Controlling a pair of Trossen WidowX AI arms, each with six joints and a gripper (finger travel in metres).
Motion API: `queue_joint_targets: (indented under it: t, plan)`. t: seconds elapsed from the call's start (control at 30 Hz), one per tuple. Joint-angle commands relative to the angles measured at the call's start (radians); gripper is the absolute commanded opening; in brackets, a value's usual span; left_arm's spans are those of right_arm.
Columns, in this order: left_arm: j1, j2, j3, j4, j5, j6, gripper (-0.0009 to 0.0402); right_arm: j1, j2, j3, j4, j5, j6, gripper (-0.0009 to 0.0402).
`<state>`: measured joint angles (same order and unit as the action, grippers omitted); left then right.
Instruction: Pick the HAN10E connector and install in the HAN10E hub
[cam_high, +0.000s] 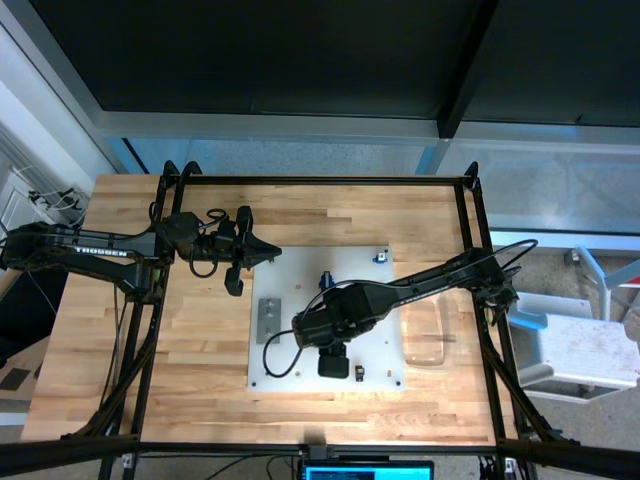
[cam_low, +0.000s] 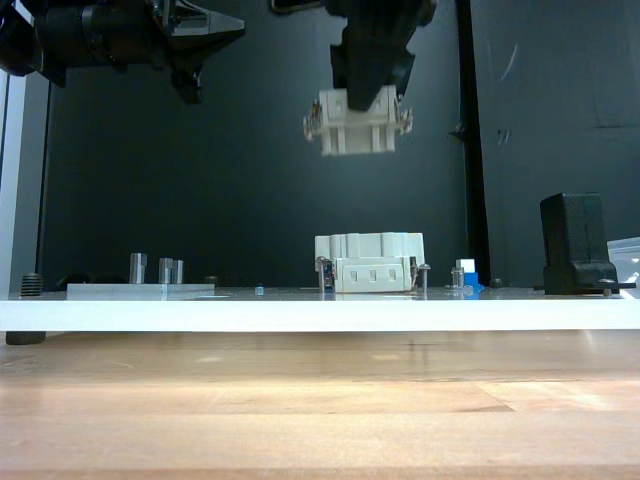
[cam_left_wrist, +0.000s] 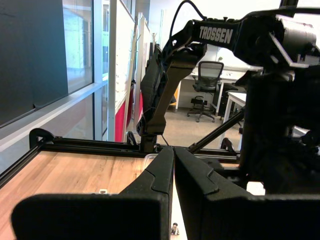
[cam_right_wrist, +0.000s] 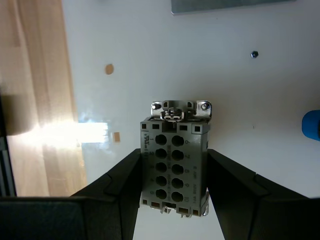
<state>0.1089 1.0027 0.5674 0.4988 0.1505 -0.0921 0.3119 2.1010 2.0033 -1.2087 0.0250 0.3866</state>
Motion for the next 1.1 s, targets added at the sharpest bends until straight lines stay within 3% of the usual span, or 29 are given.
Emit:
queue_joint_targets:
  t: [0.03, 0.17, 0.87, 1.1]
  plan:
    - [0.000, 0.000, 0.000, 0.001, 0.000, 0.000, 0.0000, -0.005, 0.001, -0.029, 0.032, -0.004, -0.016, 0.0039]
    - [0.000, 0.000, 0.000, 0.000, 0.000, 0.000, 0.0000, -0.006, -0.001, -0.061, 0.075, -0.071, -0.035, 0.0039]
    - [0.000, 0.000, 0.000, 0.001, 0.000, 0.000, 0.0000, -0.027, -0.003, -0.150, 0.150, -0.060, -0.064, 0.0039]
    - [0.000, 0.000, 0.000, 0.001, 0.000, 0.000, 0.0000, -0.037, -0.020, -0.217, 0.205, -0.074, -0.063, 0.0039]
